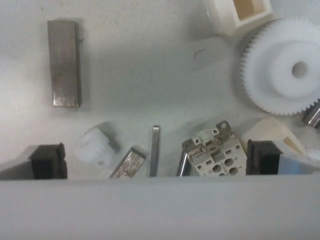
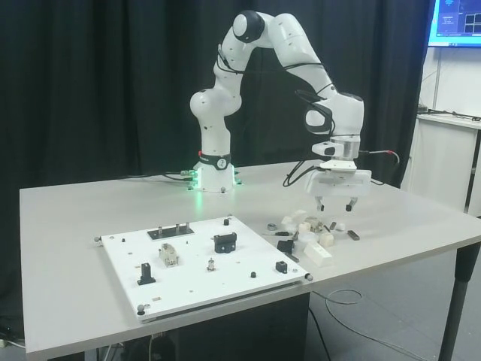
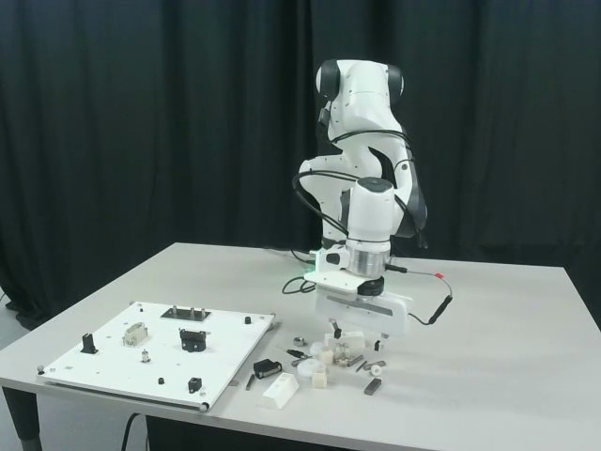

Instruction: Remove BNC.

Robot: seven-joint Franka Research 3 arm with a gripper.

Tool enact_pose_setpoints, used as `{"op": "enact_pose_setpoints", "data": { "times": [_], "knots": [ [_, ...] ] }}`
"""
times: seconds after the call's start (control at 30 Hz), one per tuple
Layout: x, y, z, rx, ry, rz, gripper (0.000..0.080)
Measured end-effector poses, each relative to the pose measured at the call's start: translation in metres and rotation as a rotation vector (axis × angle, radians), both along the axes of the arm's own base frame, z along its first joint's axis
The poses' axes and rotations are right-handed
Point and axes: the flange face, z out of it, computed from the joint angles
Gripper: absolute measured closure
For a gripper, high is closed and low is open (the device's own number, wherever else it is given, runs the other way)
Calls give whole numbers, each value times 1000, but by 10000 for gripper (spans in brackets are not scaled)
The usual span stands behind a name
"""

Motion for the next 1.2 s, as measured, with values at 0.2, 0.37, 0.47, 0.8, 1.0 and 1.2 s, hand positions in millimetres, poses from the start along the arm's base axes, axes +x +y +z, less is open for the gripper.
{"op": "enact_pose_setpoints", "data": {
  "times": [0.2,0.37,0.47,0.8,1.0,1.2],
  "knots": [
    [0,0,1,-5,-3,-4,3],
    [0,0,1,-10,-4,-3,3],
    [0,-1,1,-10,-4,-3,3],
    [1,-2,1,-11,-5,-5,3],
    [1,-4,1,-12,-4,-7,3],
    [1,-6,0,-13,-3,-10,3]
  ]
}}
